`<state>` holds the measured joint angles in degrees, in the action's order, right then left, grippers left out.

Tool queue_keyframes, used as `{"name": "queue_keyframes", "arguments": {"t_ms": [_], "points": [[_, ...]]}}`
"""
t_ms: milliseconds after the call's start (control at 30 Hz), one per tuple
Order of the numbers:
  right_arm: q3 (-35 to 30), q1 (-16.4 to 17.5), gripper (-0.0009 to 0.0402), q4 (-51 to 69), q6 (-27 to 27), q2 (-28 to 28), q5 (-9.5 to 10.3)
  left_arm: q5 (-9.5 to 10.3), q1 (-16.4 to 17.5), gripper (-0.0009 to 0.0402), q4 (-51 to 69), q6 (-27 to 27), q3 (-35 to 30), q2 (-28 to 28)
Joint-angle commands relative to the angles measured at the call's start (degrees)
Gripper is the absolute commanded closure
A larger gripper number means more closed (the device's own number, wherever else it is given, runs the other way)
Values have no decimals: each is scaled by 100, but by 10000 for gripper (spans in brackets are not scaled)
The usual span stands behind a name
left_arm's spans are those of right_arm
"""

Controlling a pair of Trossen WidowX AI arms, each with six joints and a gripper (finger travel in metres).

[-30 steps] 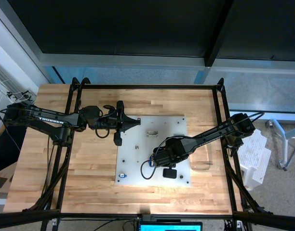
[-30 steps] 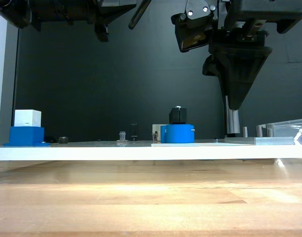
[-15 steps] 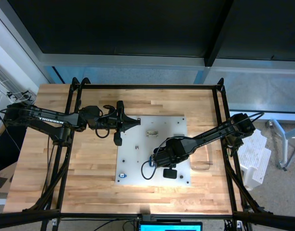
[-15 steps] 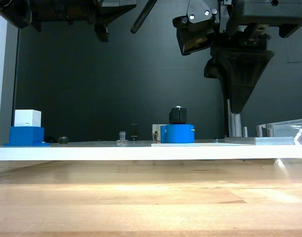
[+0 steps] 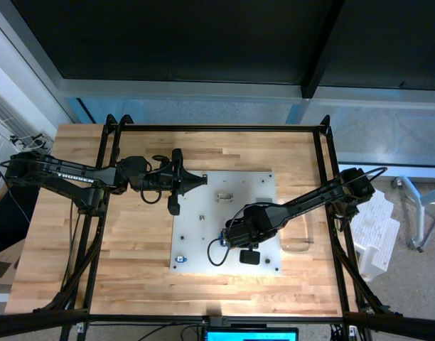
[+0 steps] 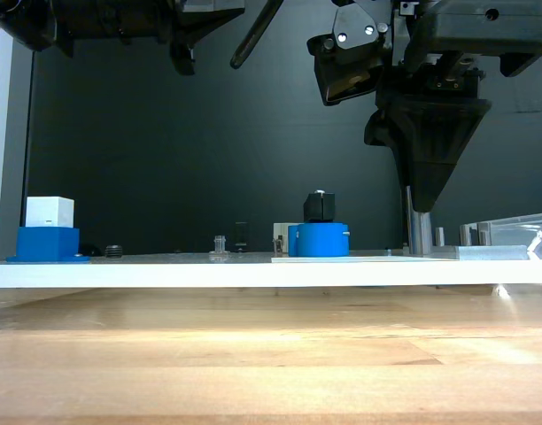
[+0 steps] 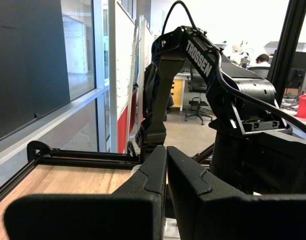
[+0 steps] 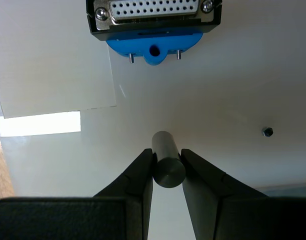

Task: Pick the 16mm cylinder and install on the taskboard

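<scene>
My right gripper (image 8: 167,169) is shut on the 16mm cylinder (image 8: 167,161), a short grey metal peg held upright between the two fingers. It hangs over the white taskboard (image 5: 203,245), near the blue fitting (image 8: 153,47) with its multi-pin connector. In the low view the cylinder (image 6: 419,233) reaches down to about the board's surface; I cannot tell whether it touches. The right gripper (image 5: 229,239) is over the board's middle. My left gripper (image 5: 200,178) is parked at the board's back left edge, shut and empty, with its fingers (image 7: 153,172) together.
A clear plastic tray (image 5: 303,232) lies just right of the board. A blue block with a white cube (image 6: 48,232) stands at the board's near left. A thin stud (image 5: 200,217) and a beige connector (image 5: 223,197) sit on the board. A small hole (image 8: 266,131) lies nearby.
The right gripper has come down with the cylinder, whose lower end has dropped to about the board's surface. The left arm has not moved.
</scene>
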<state>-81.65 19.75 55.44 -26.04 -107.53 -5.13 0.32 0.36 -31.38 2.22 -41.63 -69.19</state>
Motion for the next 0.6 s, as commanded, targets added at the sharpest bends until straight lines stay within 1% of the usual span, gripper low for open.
{"name": "queue_keyframes", "arguments": {"t_ms": [33, 100, 200, 600], "points": [[0, 2, 387, 11, 0, 2, -2, -2, 2, 392, 0, -2, 0, -2], [0, 2, 387, 11, 0, 2, -9, -2, 0, 392, 0, -2, 0, -2], [17, 0, 387, 13, 0, 2, -92, -2, 2, 392, 0, -2, 0, -2], [234, 2, 387, -282, -9, 2, -83, -2, 0, 392, 0, -2, 0, -2]]}}
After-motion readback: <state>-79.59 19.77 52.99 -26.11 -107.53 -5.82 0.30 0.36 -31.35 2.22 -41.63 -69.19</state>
